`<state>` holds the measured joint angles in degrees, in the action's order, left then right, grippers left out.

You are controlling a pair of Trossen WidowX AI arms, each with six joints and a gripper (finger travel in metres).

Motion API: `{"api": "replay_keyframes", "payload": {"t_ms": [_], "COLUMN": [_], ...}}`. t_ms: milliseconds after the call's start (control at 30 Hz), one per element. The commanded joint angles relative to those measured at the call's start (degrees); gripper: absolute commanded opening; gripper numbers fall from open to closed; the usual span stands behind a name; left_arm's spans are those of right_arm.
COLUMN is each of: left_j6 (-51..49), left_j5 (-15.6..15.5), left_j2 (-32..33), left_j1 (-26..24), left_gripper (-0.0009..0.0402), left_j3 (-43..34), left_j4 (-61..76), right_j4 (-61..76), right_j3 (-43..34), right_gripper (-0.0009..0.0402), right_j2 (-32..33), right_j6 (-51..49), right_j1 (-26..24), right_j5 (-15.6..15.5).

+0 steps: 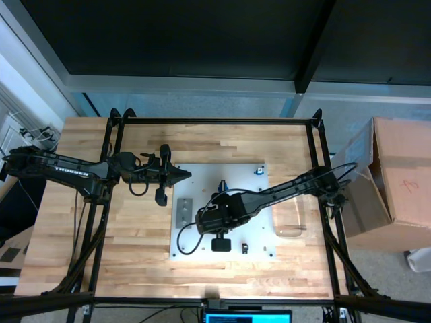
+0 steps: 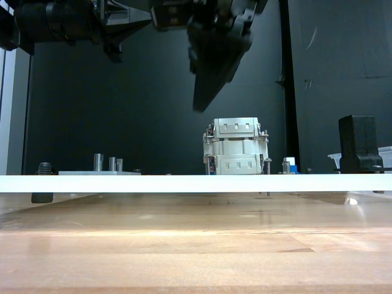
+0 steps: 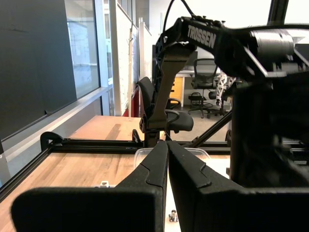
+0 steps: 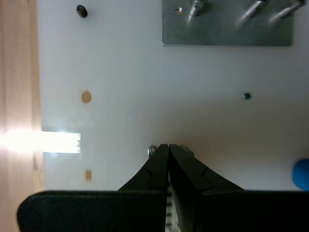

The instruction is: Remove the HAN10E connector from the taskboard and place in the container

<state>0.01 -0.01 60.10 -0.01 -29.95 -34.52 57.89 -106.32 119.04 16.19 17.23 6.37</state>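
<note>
The grey HAN10E connector (image 2: pixel 236 147) sits upright in its seat on the white taskboard (image 1: pixel 259 232). From above, my right arm covers it. My right gripper (image 2: pixel 201 105) hangs point-down just above the connector's left top corner, apart from it, fingers shut on nothing. In the right wrist view the closed tips (image 4: pixel 168 146) meet over the board. My left gripper (image 1: pixel 184 174) hovers high over the board's far left corner, shut and empty, its tips (image 3: pixel 167 143) pointing toward the right arm. The clear container (image 1: pixel 293 217) lies on the table at the board's right edge.
A metal plate with three pegs (image 1: pixel 184 212) is fixed at the board's left side. A black block (image 2: pixel 360 144) stands on the board near its front. A cardboard box (image 1: pixel 397 182) sits beyond the table's right edge. Black frame rails (image 1: pixel 215 122) ring the table.
</note>
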Motion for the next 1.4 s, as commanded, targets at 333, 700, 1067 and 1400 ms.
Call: {"api": "replay_keyframes", "payload": {"t_ms": [333, 700, 1067, 1400], "left_j6": [0.0, 0.0, 0.0, 0.0], "left_j5": [0.0, 0.0, 0.0, 0.0], "left_j2": [0.0, 0.0, 0.0, 0.0], "left_j1": [0.0, 0.0, 0.0, 0.0], "left_gripper": [0.0, 0.0, 0.0, 0.0], "left_j3": [0.0, 0.0, 0.0, 0.0], "left_j4": [0.0, 0.0, 0.0, 0.0], "right_j4": [6.7, 6.6, 9.3, 9.5], "right_j3": [0.0, 0.0, -0.9, -0.9], "right_gripper": [0.0, 0.0009, 0.0162, 0.0264], "right_j2": [-4.9, -4.9, -4.9, -4.3], "right_j6": [0.1, 1.2, 4.9, 5.9], "right_j1": [0.3, 0.4, 0.3, 0.3], "right_j5": [-0.2, 0.1, 0.1, 0.1]}}
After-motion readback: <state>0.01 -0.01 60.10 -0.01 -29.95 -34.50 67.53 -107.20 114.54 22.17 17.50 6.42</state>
